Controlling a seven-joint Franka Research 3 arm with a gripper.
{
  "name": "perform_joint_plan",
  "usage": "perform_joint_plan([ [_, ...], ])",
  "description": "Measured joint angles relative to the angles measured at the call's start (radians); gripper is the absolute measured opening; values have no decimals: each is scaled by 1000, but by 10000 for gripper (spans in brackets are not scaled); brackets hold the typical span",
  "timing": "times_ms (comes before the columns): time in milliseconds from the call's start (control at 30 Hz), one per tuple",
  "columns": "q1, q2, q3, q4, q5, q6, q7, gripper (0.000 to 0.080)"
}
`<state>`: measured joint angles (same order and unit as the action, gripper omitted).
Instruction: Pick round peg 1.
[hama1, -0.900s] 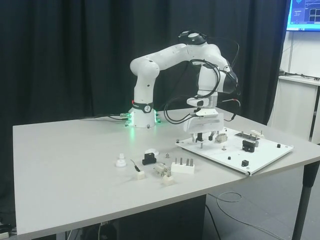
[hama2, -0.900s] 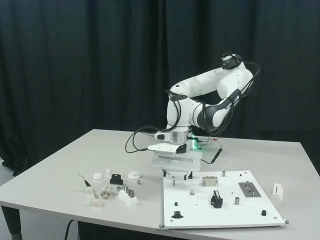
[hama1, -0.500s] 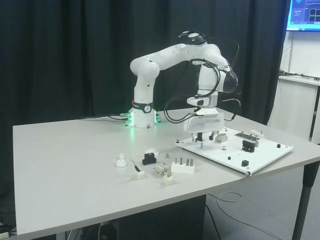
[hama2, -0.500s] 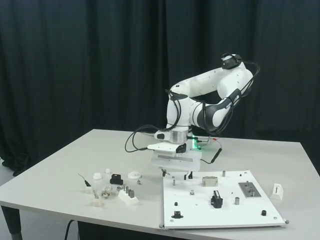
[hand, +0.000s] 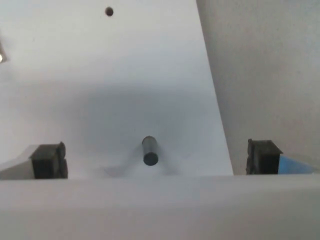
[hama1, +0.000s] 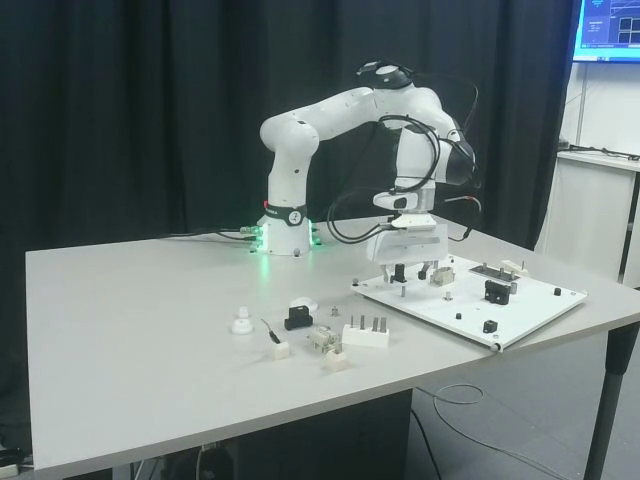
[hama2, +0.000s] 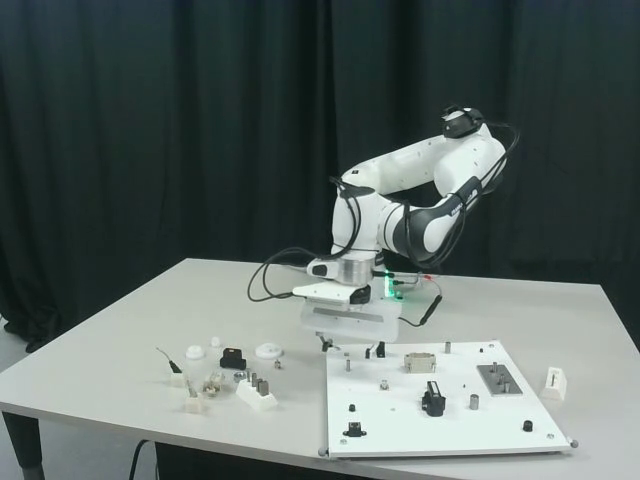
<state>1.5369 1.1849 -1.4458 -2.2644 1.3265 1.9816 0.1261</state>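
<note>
The gripper (hand: 150, 160) hangs with its jaws spread wide and empty, one finger on each side of the upright peg (hand: 150, 151), which stands midway between them, touching neither. That centring looks set up for a squeeze. The peg sits in the white board (hand: 100, 75), near the edge where the grey table (hand: 270, 75) begins.

Round peg 1 (hand: 150, 150): standing on the board (hand: 125, 90), below the gripper (hand: 155, 160), midway between the two fingertips (hand: 48, 161), touching neither.
Board edge: running between the peg and one fingertip; that fingertip hangs over the table (hand: 270, 75).
Board hole (hand: 109, 11): well ahead of the jaws.
Loose parts holder (hama2: 256, 392): on the table, well off to one side of the jaws, beside the board.
</note>
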Motion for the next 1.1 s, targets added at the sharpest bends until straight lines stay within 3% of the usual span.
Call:
perform_joint_plan([
  [567, -8, 0, -7, 28, 2, -2, 9, 800],
  [1100, 8, -1, -15, 191, 4, -104, 204, 800],
])
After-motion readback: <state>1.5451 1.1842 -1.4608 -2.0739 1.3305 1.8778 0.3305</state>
